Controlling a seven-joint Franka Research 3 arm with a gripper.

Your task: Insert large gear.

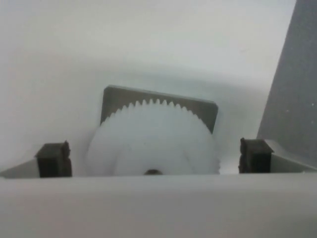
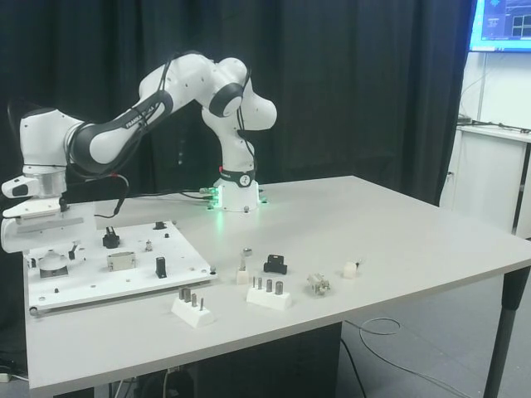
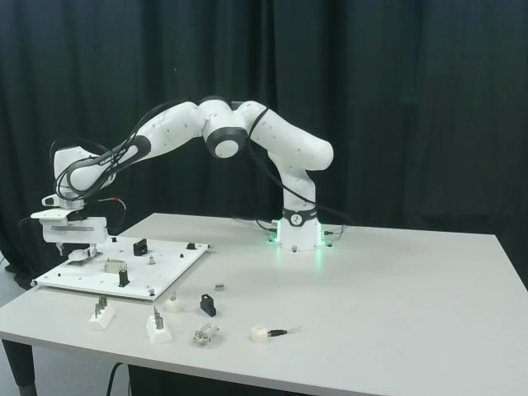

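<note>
The large white toothed plastic gear point(image 1: 153, 141) lies flat on a small grey square metal plate point(image 1: 205, 110), directly below the wrist camera and between the two black fingertip pads point(image 1: 54, 159). A dark spot at its centre is probably the bore or the shaft in it; which one cannot be told. In the room views the gear sits at the far corner of the white flat assembly board point(image 2: 178, 257), the corner farthest from the robot base.

Handling judgement: the gear looks rigid, light and smooth-faced, so it should not deform under grip but may slip if pinched on the flat faces. The fine teeth around the rim are the part most likely to chip or mark. Take hold across the diameter, pads square to the toothed rim, or on a raised hub if one is present; no hub can be confirmed from these views. Keep the gear level, since a tilted bore is likely to jam on a shaft.

The two-finger gripper point(image 1: 154, 161) is spread wide, with a clear gap between each pad and the gear rim; it holds nothing.

The white robot arm point(image 3: 177, 128) reaches out over the board, which rests on the grey table point(image 3: 412, 289) beside several small loose parts
</note>
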